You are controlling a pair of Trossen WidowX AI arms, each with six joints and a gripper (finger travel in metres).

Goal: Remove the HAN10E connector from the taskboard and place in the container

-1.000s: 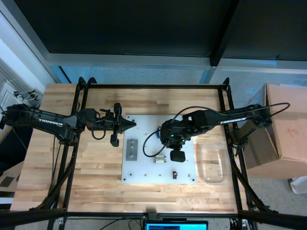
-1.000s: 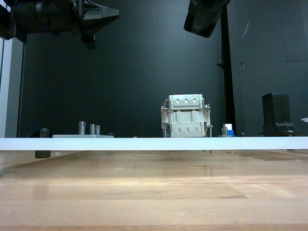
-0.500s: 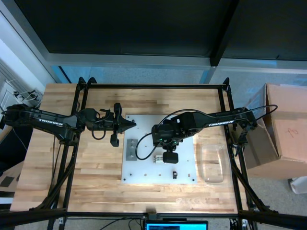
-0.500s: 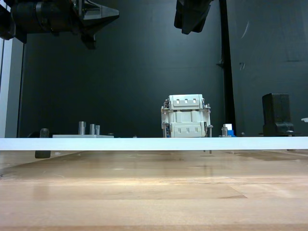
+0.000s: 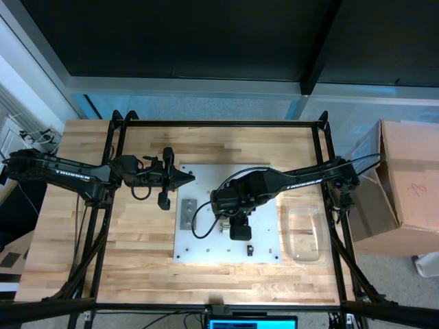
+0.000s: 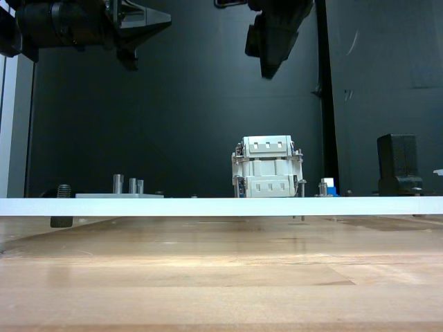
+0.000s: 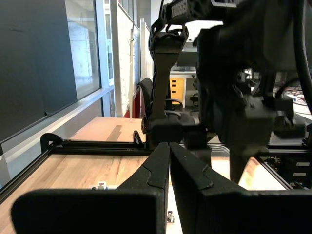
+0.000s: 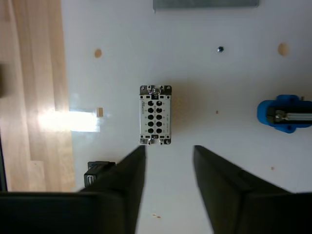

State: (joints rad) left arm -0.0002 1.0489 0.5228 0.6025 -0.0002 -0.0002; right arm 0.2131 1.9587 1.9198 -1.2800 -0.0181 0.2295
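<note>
While left pincer [image 5: 191, 177], closed, overhangs taskboard [image 5: 206, 250], right pincer [image 8: 168, 152] gapes above seated connector [image 8: 155, 115].

- Pale wood-plank bench [image 5: 137, 267], black frame rails [image 5: 219, 124] along edges.
- Cardboard box [image 5: 410, 185] beside bench, right.
- Dark panel [image 5: 192, 34] behind far edge; bright windows [image 7: 83, 48] along one wall.

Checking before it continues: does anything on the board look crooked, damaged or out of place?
Nothing stands out. The connector sits upright in its seat on the board; the right gripper hangs open above it, and the left gripper is shut, high over the board's left edge.
</note>
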